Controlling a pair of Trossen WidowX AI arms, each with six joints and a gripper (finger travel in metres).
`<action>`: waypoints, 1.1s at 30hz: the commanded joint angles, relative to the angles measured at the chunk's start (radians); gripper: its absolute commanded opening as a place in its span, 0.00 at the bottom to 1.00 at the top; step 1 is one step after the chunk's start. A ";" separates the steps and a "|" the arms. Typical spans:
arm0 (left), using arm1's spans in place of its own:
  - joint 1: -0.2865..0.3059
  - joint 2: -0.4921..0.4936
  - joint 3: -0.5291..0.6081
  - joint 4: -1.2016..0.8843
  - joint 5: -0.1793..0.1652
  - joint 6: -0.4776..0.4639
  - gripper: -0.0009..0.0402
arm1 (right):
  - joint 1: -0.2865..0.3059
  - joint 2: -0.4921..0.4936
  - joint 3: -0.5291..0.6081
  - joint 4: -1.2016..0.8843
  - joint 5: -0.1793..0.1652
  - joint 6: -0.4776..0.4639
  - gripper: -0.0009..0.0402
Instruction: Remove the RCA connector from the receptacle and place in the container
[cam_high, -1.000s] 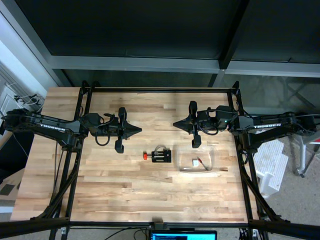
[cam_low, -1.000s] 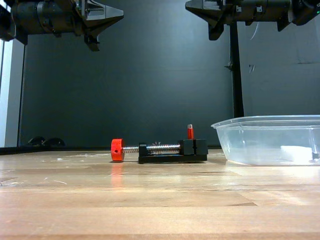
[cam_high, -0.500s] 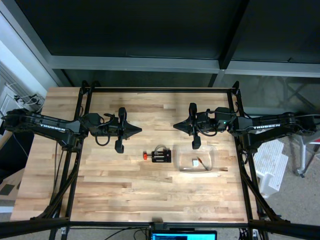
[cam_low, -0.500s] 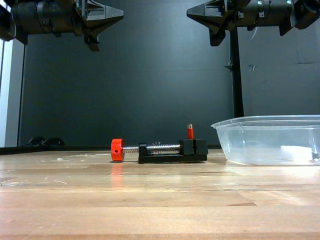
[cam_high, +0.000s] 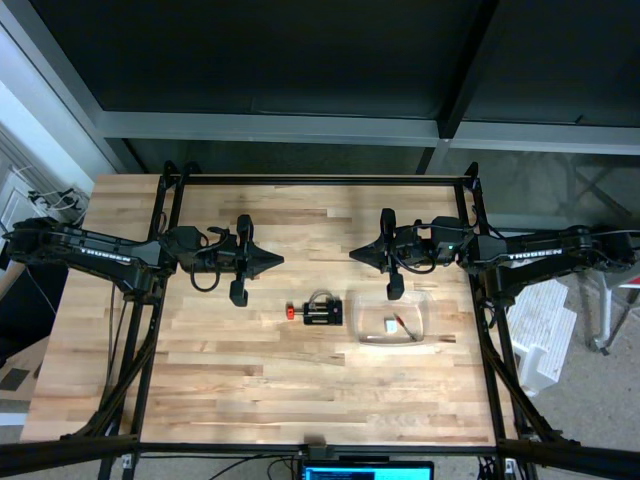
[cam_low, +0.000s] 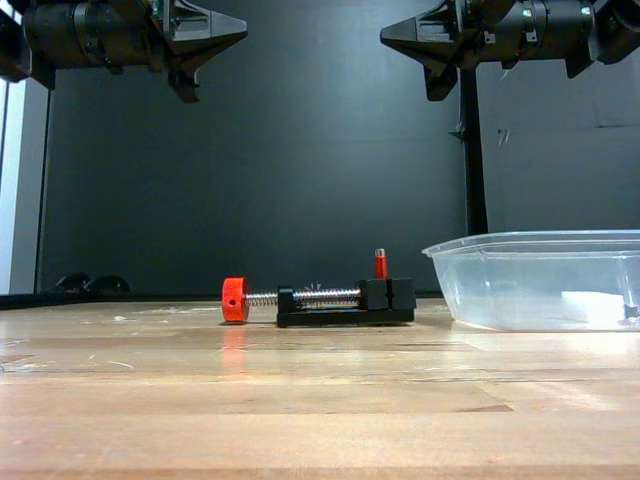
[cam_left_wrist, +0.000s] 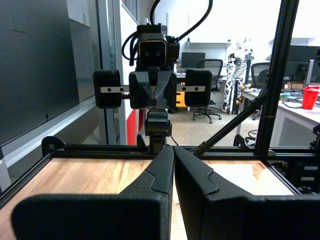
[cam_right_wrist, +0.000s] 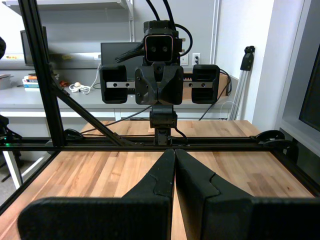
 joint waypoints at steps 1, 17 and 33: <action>0.000 0.000 0.000 0.000 0.000 0.000 0.02 | 0.000 0.000 0.001 0.002 0.001 0.001 0.02; 0.000 0.000 0.000 0.000 0.000 0.000 0.02 | 0.000 0.001 0.002 0.017 0.008 -0.003 0.02; 0.000 0.000 0.000 0.000 0.000 0.000 0.02 | 0.000 0.001 0.002 0.012 0.008 -0.002 0.02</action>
